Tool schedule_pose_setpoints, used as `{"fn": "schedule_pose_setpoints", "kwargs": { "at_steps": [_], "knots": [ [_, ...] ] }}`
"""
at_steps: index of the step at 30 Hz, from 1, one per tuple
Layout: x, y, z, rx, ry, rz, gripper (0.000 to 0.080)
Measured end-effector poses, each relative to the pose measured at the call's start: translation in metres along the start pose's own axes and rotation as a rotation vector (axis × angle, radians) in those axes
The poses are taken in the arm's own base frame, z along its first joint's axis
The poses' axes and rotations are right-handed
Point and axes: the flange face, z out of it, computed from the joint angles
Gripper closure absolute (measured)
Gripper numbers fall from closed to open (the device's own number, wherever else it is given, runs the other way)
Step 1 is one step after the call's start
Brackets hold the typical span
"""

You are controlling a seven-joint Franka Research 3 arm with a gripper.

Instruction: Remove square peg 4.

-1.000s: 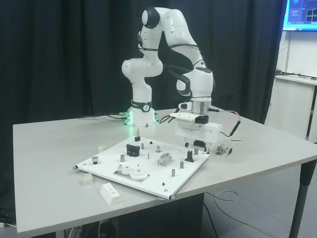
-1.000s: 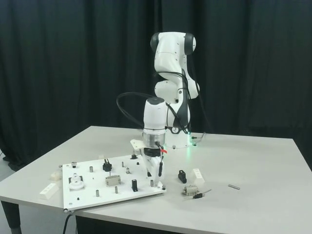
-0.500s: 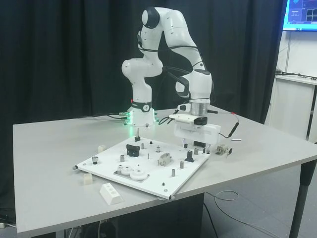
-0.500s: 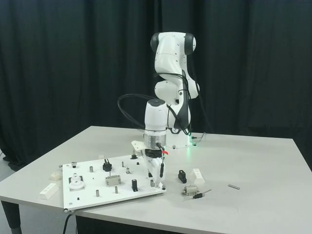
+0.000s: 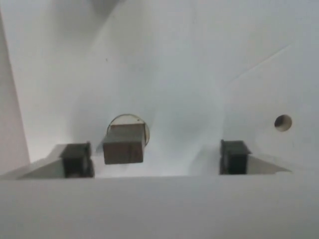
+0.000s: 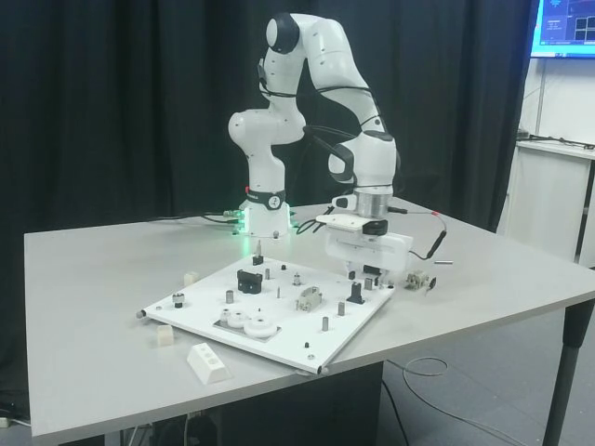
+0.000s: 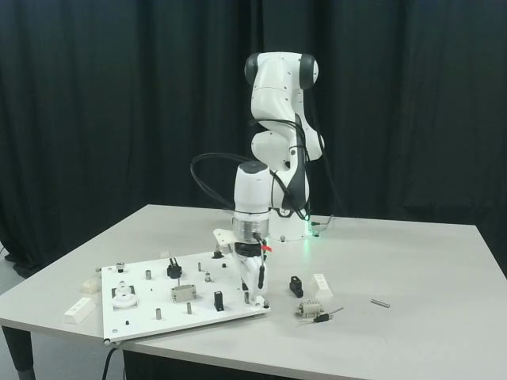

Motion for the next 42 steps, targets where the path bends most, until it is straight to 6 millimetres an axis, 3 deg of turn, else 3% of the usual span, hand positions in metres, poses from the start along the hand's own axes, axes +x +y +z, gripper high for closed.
{"fn": "schedule_pose_setpoints", "kwargs": {
  "at_steps": [3,4,6,7,11,12,42],
  "knots": [
    [0.001,-0.001,0.0,-0.001,-0.006,0.014,0.0124],
    [0.001,-0.001,0.0,0.002,-0.01,0.02,0.0286],
    [0.0,-0.002,0.0,0.009,-0.017,0.027,0.0286],
    [0.0,-0.003,0.0,0.014,-0.02,0.029,0.0444],
    [-0.004,-0.006,0.001,0.029,-0.029,0.032,0.0444],
    [-0.004,-0.006,0.001,0.029,-0.029,0.032,0.0646],
    [-0.006,-0.016,0.0,-0.024,-0.011,0.016,0.0651]
  ]
}}
